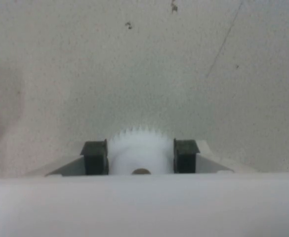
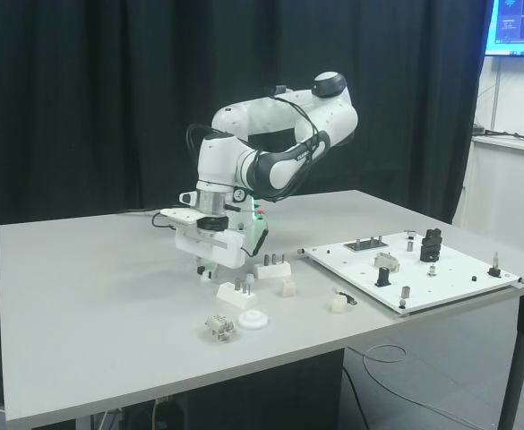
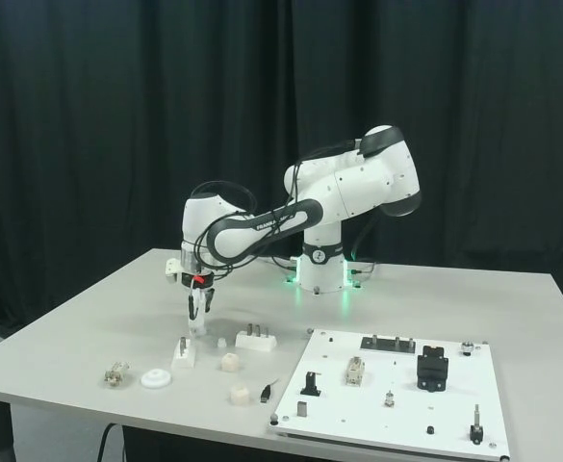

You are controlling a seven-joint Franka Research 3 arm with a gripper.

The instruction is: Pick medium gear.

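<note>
One white seven-joint arm [image 3: 329, 207] reaches over the flat matte grey table [image 2: 91, 305], wrist pointing down near the table's middle. White rectangular assembly board [image 3: 396, 390] with black fixtures lies well apart from the wrist. White peg blocks [image 2: 237, 293] and small white cubes [image 2: 288, 287] sit on the table near the gripper. A larger flat white toothed gear [image 2: 253, 320] lies on the table beside a small metal connector [image 2: 219, 327], both untouched.

Gripper [image 1: 140, 159] is clenched on the medium gear [image 1: 140, 148]: a white plastic toothed disc with fine, even teeth and a dark centre bore, sitting between the two black fingertip pads [image 1: 95, 157], which appear to press on opposite toothed edges. In the room views the gear looks to be off the table, just above the peg blocks, though it is too small there to confirm.

Risks, as judgement: smooth plastic teeth against flat pads give only narrow contact, so the gear could rotate or slip out under a fast move. Low clearance means a sideways travel could clip the peg blocks.
</note>
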